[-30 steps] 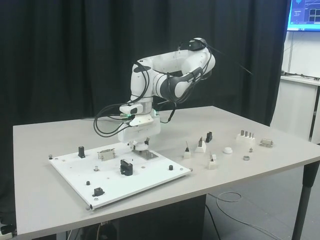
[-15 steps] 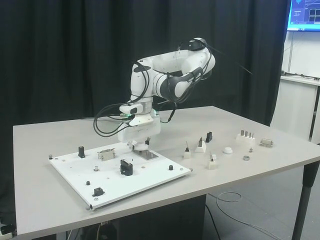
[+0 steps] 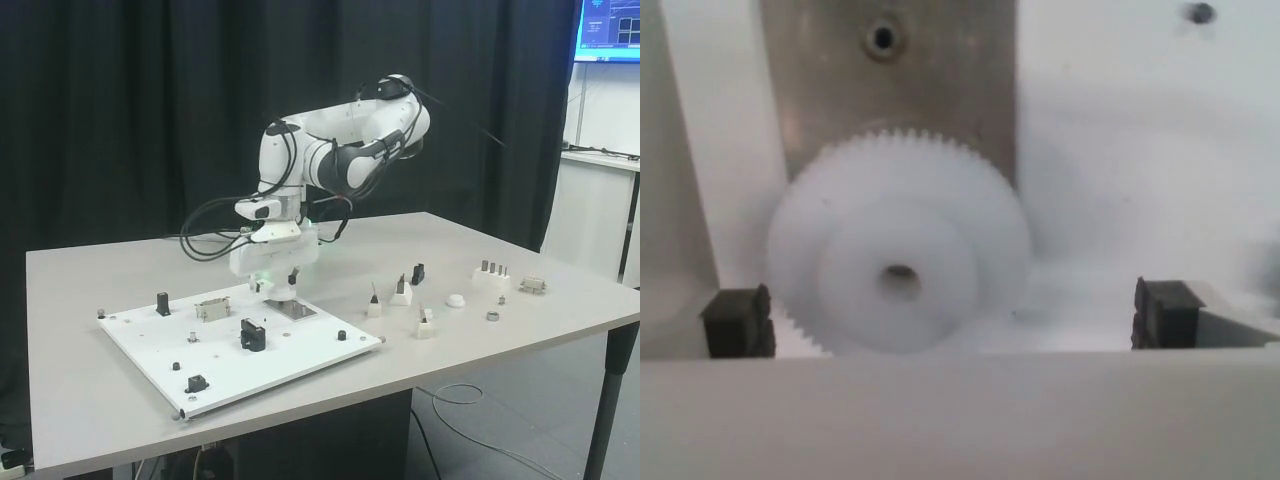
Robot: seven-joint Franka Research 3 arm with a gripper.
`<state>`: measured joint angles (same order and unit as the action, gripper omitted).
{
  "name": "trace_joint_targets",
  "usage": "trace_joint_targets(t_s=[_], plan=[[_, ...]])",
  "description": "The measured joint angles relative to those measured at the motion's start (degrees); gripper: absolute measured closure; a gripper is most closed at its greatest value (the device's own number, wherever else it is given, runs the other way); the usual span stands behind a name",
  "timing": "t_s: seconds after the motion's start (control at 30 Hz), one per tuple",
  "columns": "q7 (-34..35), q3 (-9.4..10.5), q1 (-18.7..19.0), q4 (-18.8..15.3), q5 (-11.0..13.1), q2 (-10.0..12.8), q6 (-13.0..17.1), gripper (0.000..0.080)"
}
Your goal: Insert large gear.
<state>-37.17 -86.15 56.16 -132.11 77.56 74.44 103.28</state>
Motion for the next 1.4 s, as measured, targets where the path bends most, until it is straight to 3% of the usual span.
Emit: trace_joint_targets(t_s=[0.5, 1.4], plan=[[3.4, -0.6, -1.7, 0.3, -0.2, 0.0, 1.0, 0.0003], [3.4, 1.58, -4.5, 1.0, 3.1, 0.0, 1.4, 0.0003]])
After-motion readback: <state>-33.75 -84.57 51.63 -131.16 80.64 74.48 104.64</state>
